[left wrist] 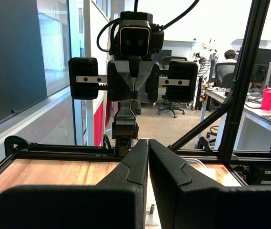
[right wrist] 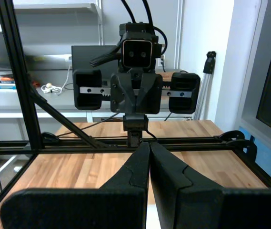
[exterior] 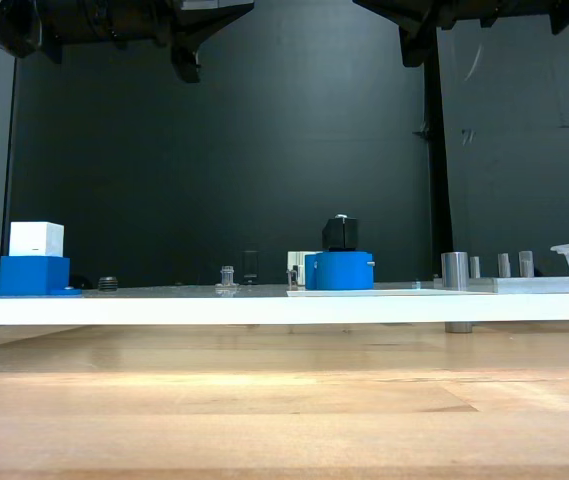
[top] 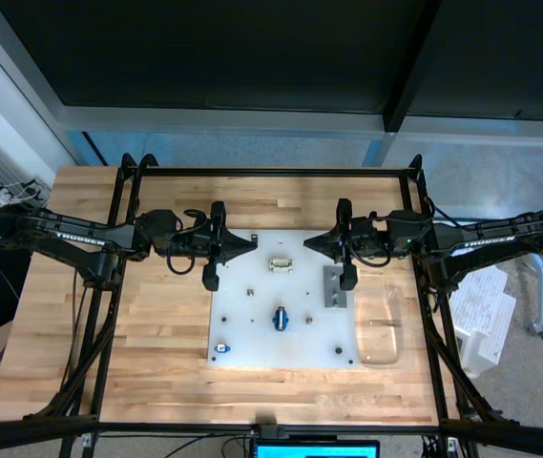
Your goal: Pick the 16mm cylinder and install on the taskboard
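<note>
Both arms reach inward from the frame edges, level above the far end of the tabletop [top: 156,334]

Left end effector [top: 250,243]: upper centre-left of the high view, tip over the far left edge of the taskboard [top: 252,324]. Fingers pressed together, nothing between them (left wrist view confirms)

Right end effector [top: 309,240]: upper centre-right of the high view, tip facing the left one across a gap over the board's far edge. Narrow, fingers meeting, holding nothing

In the low view both sit at the top of the frame, well above the board

16mm cylinder [exterior: 454,270]: right of centre in the low view, standing upright on the board. It is right of the blue connector [exterior: 341,270] and just left of the grey block [exterior: 534,285], which carries thinner pegs. Untouched by either end effector

Grey block: right side of the board in the high view, below the right end effector

Clear tray [top: 384,324]: on the tabletop just beside the board's right edge

Blue base with a white cube [exterior: 34,262]: left of the low view, at the board's near left corner
</note>
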